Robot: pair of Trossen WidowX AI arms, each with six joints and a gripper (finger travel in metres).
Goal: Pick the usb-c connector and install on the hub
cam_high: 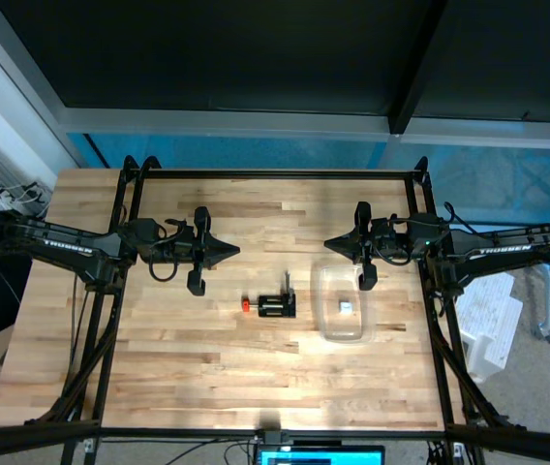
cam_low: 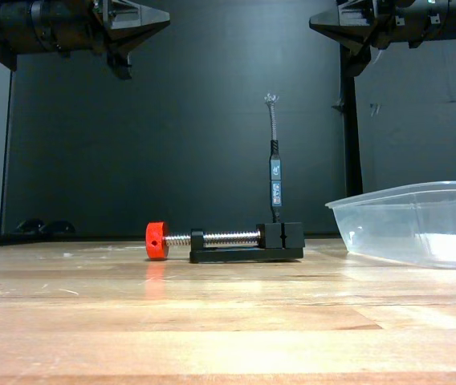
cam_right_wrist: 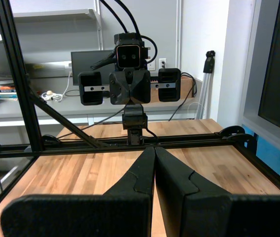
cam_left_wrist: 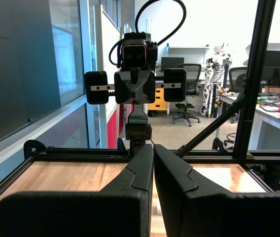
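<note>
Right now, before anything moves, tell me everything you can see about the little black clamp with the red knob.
The black clamp lies flat on the wooden table, near its middle, left of the clear tub and apart from it. A red knob caps a silvery threaded screw at its left end. Its jaws at the right end hold a slim black piece standing upright, a braided cable stub on top. The left tool and right tool, both shut, hang above, touching nothing.
</note>
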